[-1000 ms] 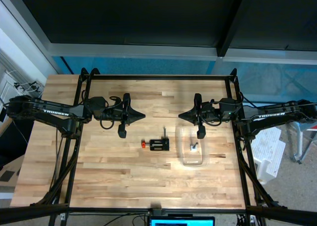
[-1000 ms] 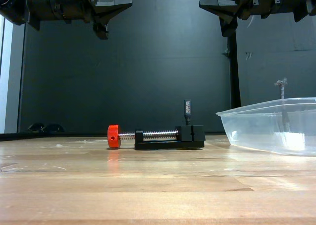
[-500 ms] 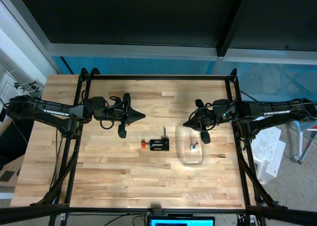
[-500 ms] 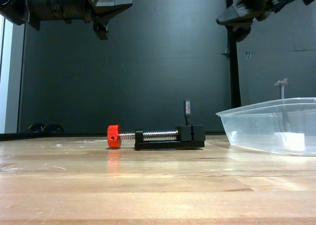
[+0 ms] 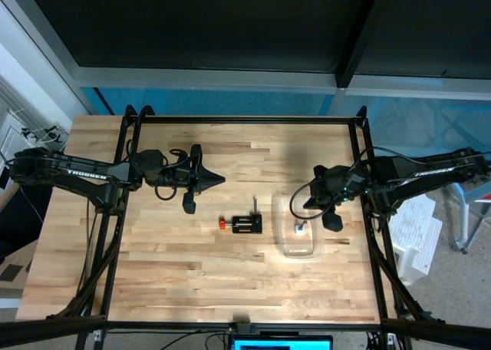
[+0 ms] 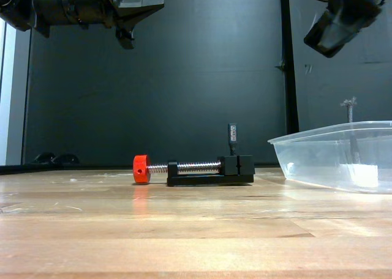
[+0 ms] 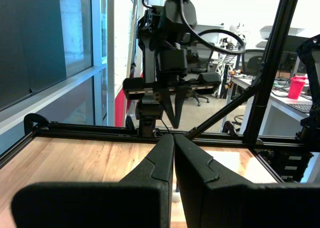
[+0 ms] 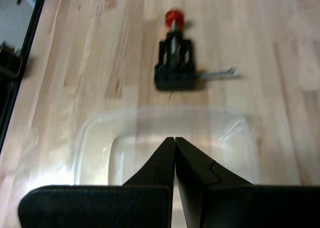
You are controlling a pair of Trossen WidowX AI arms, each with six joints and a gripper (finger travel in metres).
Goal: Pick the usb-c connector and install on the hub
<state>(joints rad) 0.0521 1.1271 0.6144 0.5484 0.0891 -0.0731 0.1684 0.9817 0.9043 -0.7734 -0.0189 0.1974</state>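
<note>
My right gripper [image 5: 295,210] tips nose-down over the clear tray [image 5: 276,239], fingers pressed narrow and empty, I judge to line up a reach inside. The usb-c connector [image 5: 299,229] lies free in the tray, just at 6 o'clock from my tip. The hub [image 6: 232,134] stands clamped in a small vise [image 5: 245,224] at the tray's 9 o'clock, presumably steadied for plugging. My left gripper [image 5: 221,179] hovers at the vise's 11 o'clock, pinched narrow, empty

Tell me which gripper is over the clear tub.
The right gripper, shut, tilted down over the tub with a corded part in it. The left gripper, also shut, hangs level left of the clamp.
</note>
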